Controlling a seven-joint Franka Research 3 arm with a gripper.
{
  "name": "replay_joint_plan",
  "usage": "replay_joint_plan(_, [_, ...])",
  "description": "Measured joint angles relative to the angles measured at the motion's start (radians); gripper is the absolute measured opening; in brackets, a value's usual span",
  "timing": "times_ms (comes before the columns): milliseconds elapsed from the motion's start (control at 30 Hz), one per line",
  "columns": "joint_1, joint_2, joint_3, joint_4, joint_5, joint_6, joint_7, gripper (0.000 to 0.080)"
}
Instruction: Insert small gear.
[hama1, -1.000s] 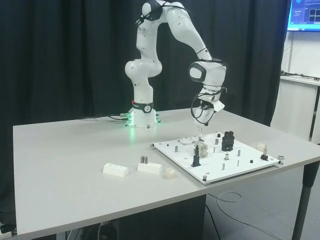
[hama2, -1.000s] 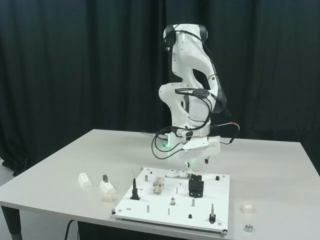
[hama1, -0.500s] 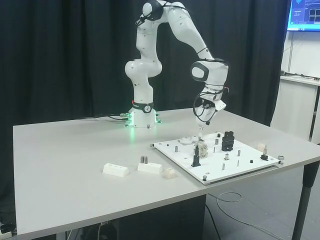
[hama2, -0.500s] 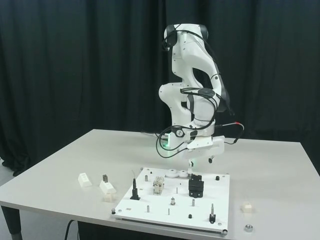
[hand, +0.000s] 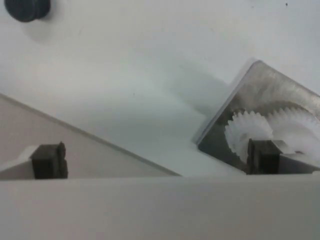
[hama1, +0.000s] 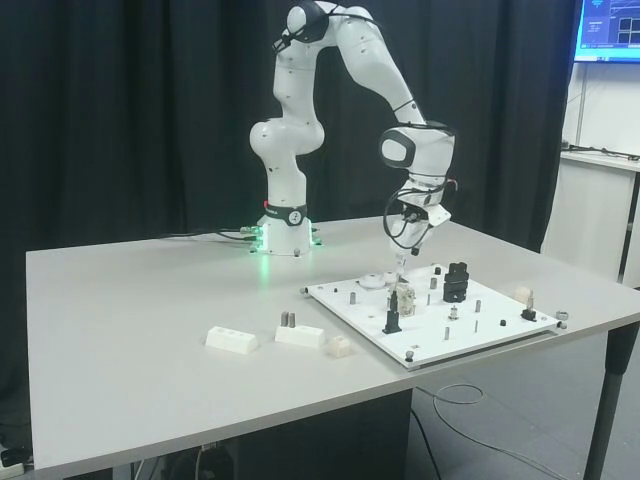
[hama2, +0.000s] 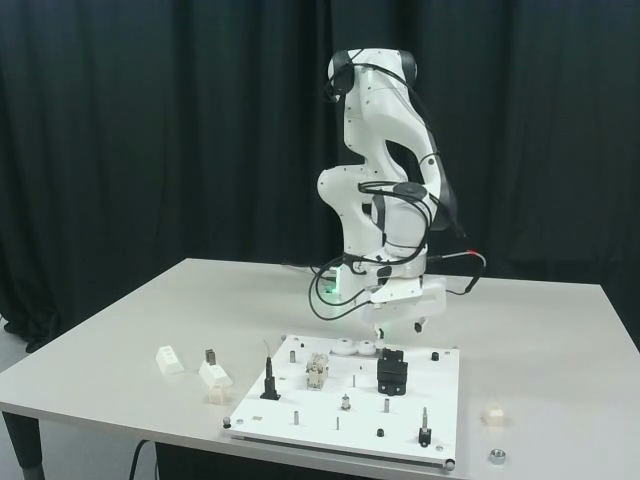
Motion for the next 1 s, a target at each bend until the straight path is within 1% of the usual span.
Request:
replay_joint_plan(267, [-0.003,0.010,0.000,0.000,-0.001,0.005,0.000,0.0800])
replay_joint_plan(667, [-0.003,0.010,0.001,0.000,-0.005,0.005,0.000,0.0800])
replay_joint_plan(1000, [-0.002,0.008,0.003,-0.001,-0.023,0.000,-0.039,0.0800])
